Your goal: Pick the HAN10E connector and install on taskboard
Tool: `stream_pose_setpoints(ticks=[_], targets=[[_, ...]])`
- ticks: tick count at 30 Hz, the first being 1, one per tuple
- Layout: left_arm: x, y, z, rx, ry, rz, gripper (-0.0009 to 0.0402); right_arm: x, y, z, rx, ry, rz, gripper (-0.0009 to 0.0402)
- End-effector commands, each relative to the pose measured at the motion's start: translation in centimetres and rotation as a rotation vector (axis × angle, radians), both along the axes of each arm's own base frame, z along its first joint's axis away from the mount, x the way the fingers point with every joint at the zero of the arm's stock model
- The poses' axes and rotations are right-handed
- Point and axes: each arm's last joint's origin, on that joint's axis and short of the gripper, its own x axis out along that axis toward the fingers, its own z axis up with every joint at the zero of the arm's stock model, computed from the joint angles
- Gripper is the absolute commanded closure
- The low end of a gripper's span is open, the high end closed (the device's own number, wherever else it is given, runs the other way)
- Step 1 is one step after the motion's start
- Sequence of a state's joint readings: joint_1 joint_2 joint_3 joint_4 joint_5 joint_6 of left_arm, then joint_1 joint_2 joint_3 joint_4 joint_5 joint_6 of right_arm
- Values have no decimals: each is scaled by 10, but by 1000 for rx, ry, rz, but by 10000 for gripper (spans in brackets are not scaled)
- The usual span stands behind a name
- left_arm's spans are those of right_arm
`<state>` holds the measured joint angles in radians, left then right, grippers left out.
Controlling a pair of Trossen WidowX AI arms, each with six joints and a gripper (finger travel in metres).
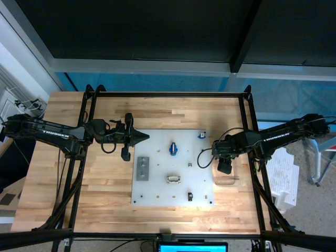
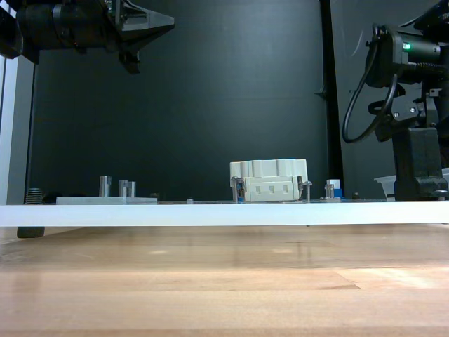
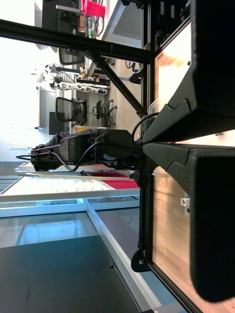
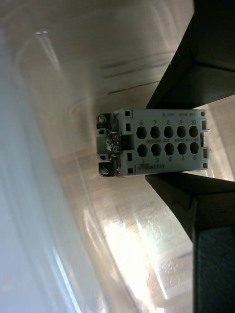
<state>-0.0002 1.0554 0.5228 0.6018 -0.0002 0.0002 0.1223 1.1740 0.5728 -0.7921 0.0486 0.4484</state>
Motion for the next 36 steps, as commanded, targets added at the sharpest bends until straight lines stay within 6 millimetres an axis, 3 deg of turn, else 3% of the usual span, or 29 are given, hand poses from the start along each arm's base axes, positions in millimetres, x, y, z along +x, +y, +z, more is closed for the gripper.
stream_pose_setpoints(ticks=[1,20,28,36], targets=[[0,0,0,0,0,0,392,3,1,6,0,-15,-1,392],[0,0,0,0,0,0,392,15,5,74,0,3,2,389],[0,0,0,0,0,0,392,21,12,79,-7,-3,75,389],[0,0,0,0,0,0,392,45,21,88,-14,1,133,389]])
